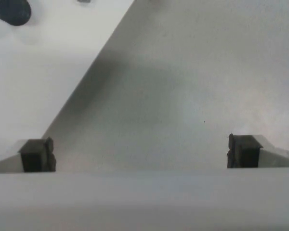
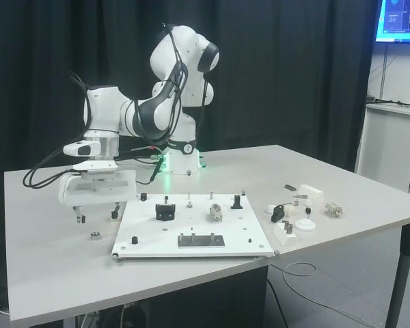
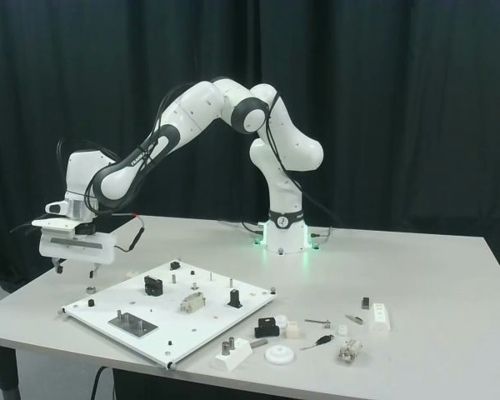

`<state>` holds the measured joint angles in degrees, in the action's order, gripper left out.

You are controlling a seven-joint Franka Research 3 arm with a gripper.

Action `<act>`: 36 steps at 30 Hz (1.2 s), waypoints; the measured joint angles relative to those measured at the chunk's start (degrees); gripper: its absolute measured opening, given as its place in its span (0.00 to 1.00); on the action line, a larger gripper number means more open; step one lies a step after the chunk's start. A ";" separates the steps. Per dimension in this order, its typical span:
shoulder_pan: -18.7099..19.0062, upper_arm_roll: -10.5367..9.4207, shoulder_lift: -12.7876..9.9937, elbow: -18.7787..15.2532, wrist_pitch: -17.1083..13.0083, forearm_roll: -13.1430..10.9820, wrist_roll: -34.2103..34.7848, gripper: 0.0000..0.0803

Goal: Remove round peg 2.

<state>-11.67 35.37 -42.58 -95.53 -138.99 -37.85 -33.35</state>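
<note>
Round peg 2 stands somewhere among the upright pegs (image 2: 191, 237) on the white board (image 2: 246, 236), two of them on a grey plate (image 2: 201, 242) at the board's near edge; which peg carries that number I cannot tell.

At the far left, the gripper (image 2: 97, 216) hangs just above the grey table (image 2: 48, 273), beside the board's left edge and off the board. Its fingers (image 1: 37, 155) are spread wide with nothing between them, only bare table below. A small ring (image 2: 94, 236) lies on the table just under the gripper.

The board sits in the middle of the table and carries a black block (image 2: 165, 211) and a black bracket (image 2: 238, 201). Behind it, the arm's base (image 2: 181, 160) shows a green light.

Further right, loose white and black parts (image 2: 297, 212) lie on the table, well apart from the gripper.
</note>
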 joint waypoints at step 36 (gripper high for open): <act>-0.05 0.00 -0.07 0.83 0.00 0.00 0.01 1.00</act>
<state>-11.73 35.38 -42.64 -94.69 -138.99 -37.85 -33.35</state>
